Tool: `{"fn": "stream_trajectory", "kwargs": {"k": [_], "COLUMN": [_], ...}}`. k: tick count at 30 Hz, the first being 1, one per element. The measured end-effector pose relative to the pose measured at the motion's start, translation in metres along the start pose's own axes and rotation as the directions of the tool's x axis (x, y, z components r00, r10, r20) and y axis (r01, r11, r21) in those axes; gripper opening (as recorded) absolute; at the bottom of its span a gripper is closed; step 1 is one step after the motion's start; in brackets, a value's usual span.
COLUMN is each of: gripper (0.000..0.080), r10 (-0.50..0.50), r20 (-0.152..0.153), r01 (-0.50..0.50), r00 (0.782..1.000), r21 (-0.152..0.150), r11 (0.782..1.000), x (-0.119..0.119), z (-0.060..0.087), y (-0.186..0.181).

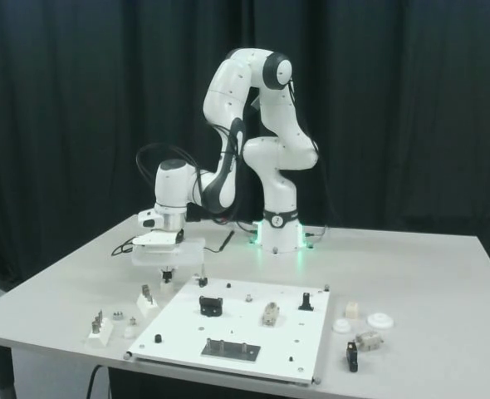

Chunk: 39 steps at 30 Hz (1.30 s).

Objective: Pick USB.

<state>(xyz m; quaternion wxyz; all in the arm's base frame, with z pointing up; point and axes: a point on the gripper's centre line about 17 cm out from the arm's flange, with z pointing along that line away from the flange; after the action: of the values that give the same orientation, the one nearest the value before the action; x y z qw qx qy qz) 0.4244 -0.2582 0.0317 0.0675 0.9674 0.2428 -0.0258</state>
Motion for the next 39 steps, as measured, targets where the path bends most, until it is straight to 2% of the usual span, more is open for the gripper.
{"fn": "stream_trajectory", "kwargs": {"k": [10, 21, 33, 39], "gripper": [0.0072, 0.007, 0.007, 0.007], "r10": [0.005, 0.005, -0.03, -0.03], "r20": [0.015, 0.026, 0.027, 0.042], "r01": [-0.005, -0.006, 0.029, 0.029], "r00": [1.0, 1.0, 0.999, 0.999], "r21": [0.026, 0.062, 0.048, 0.04], "r11": [1.0, 0.998, 0.998, 0.999], "x": [-0.003, -0.003, 0.0, -0.002], "z": [-0.004, -0.024, -0.051, -0.062], "y": [-0.003, -0.002, 0.004, 0.005]}}
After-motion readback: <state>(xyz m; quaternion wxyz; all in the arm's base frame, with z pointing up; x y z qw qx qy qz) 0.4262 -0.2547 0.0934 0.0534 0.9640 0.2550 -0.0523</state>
